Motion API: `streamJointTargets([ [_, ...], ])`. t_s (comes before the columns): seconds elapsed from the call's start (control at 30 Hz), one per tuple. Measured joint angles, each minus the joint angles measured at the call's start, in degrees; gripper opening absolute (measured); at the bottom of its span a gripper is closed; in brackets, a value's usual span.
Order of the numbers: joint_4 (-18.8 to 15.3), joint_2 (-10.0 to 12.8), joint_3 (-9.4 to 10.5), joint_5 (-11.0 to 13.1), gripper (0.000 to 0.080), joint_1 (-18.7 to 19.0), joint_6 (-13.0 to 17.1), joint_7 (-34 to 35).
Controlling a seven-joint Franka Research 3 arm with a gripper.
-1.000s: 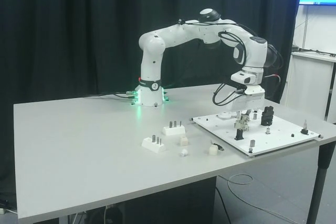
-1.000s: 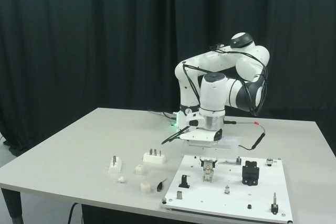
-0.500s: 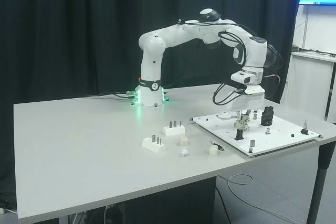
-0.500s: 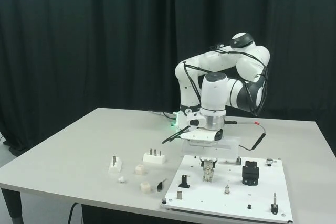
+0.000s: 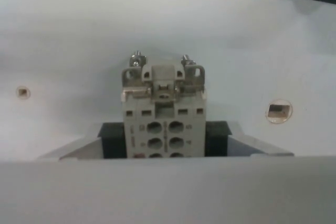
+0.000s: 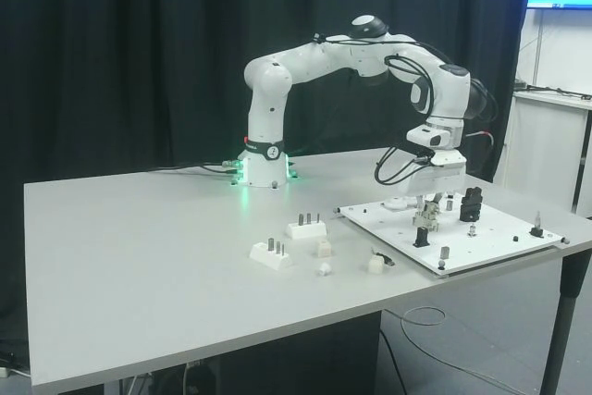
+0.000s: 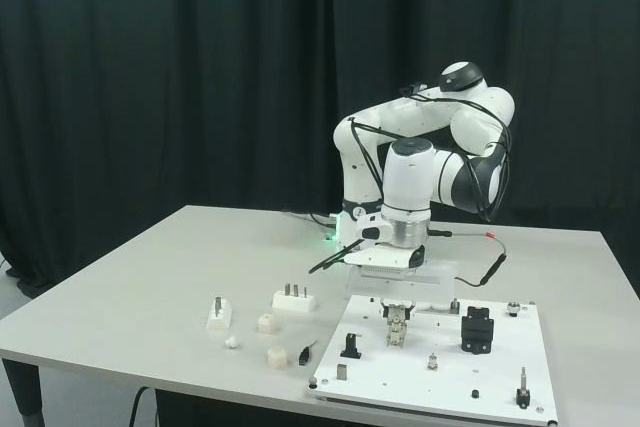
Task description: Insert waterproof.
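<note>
The waterproof connector (image 5: 163, 114) is a grey block with round sockets and a metal latch on top. It stands upright on the white board (image 7: 500, 387), near that board's middle (image 7: 397, 327) (image 6: 427, 219). My gripper (image 5: 164, 140) hangs straight over it (image 7: 398, 305) (image 6: 429, 203). In the wrist view its black fingertips (image 5: 113, 139) lie against both sides of the connector, so it is shut on it. The connector's base is hidden by the hand.
On the board stand a black block (image 7: 476, 330), a black bracket (image 7: 351, 347) and some small pegs (image 7: 522, 392). Two white holders with pins (image 6: 270, 253) (image 6: 307, 226) and small white pieces (image 6: 324, 269) lie on the grey table beside the board.
My wrist has shifted very slightly sideways above the board. The connector stays at the same spot on the board.
</note>
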Motion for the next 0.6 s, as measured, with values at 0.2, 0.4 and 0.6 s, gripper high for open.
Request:
streamJointTargets([
  [0.2, 0.0, 0.0, 0.00, 0.0, 0.0310, 0.0, 0.0, 0.6],
  [0.4, 0.0, 0.0, -0.01, 0.0, 0.0310, 0.0, 0.0, 1.3],
  [0.6, -0.1, 0.0, -0.05, 0.1, 0.0310, 0.0, 0.0, 1.6],
])
